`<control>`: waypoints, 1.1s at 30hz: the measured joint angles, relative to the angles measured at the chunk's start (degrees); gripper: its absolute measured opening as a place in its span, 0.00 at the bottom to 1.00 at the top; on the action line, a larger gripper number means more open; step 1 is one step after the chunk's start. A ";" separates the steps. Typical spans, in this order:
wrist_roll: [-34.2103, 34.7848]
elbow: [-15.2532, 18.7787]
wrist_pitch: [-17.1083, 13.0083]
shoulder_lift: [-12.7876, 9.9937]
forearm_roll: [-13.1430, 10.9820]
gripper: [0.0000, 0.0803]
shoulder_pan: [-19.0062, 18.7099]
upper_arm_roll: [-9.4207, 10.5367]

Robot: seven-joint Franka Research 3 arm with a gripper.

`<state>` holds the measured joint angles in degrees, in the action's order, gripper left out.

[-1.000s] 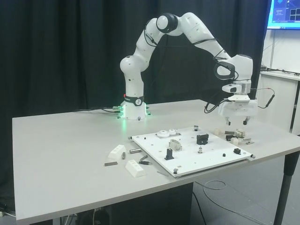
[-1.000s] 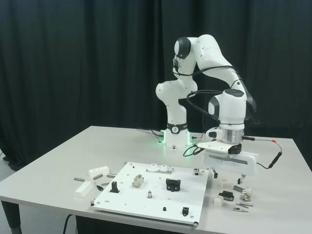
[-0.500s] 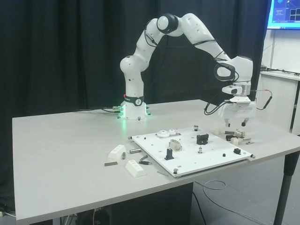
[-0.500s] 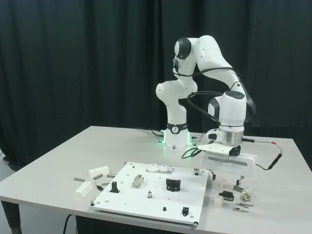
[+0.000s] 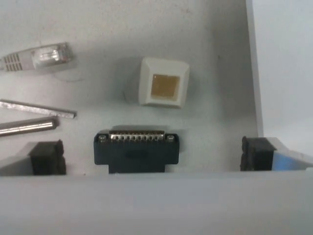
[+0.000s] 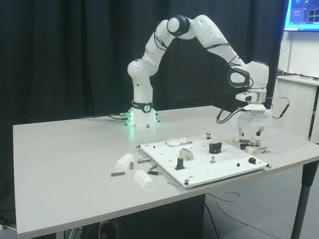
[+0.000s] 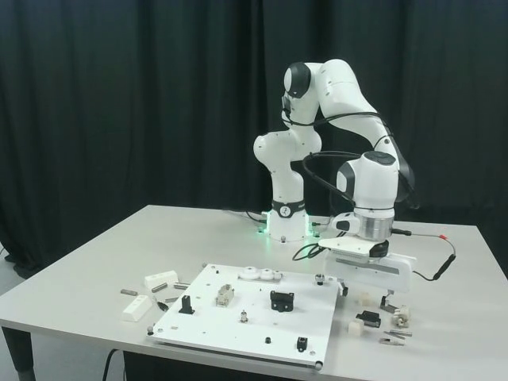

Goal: Remove BNC.

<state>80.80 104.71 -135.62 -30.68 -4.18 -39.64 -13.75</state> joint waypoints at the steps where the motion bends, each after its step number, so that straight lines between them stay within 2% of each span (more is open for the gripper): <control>1: 0.04 -0.03 0.00 0.00 -0.02 1.00 0.03 0.00; 23: 1.95 -0.45 -0.06 0.00 -0.31 1.00 0.18 0.00; 33: 7.82 -0.45 -0.07 0.00 -0.30 1.00 0.38 -0.30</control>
<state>88.62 104.26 -135.68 -30.68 -4.49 -39.25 -14.05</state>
